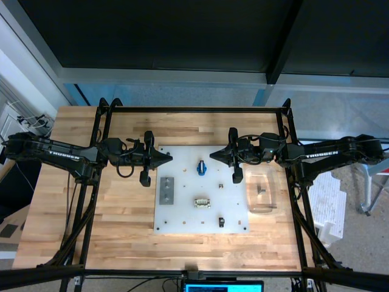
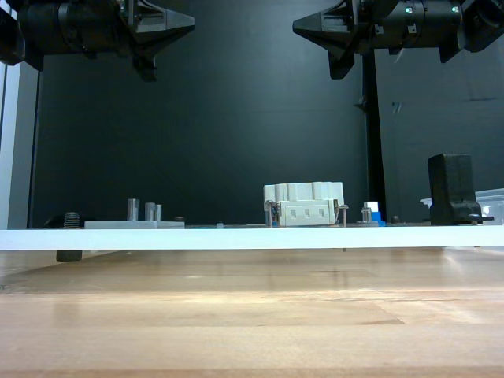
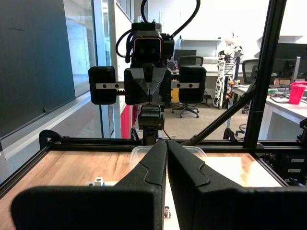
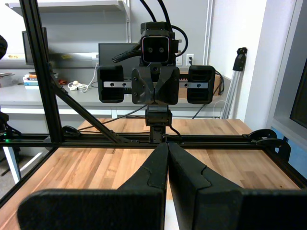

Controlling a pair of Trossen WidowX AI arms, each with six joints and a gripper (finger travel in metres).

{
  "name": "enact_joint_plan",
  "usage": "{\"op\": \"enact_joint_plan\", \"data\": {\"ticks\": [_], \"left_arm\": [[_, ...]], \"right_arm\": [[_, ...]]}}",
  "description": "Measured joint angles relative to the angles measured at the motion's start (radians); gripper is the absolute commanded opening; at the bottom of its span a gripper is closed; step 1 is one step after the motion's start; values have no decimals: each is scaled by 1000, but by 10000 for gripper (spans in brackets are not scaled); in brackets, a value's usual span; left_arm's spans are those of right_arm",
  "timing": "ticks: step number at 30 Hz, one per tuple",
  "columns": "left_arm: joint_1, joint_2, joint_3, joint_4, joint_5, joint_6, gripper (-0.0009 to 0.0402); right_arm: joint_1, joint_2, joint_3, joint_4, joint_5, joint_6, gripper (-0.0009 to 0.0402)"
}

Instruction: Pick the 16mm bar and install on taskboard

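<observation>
Bench (image 1: 73,201) carries everything. Left gripper (image 1: 169,156) held high over taskboard (image 1: 182,216) left edge, jaws closed, empty, likely parked clear. Right gripper (image 1: 213,156) faces it, tips apart, jaws closed, empty. Likely 16mm bar (image 1: 262,190) lies in clear tray (image 1: 272,201), below and outboard of right jaws, just beside board's right edge. Airspace above tray open for descent.
</observation>
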Motion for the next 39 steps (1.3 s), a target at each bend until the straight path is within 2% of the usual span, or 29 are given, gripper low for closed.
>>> {"op": "enact_joint_plan", "data": {"ticks": [24,31,39], "left_arm": [[0,0,0,0,0,0,0],[0,0,0,0,0,0,0],[0,0,0,0,0,0,0]], "right_arm": [[0,0,0,0,0,0,0],[0,-21,0,-13,0,27,0],[0,-79,54,-271,19,29,0]]}}
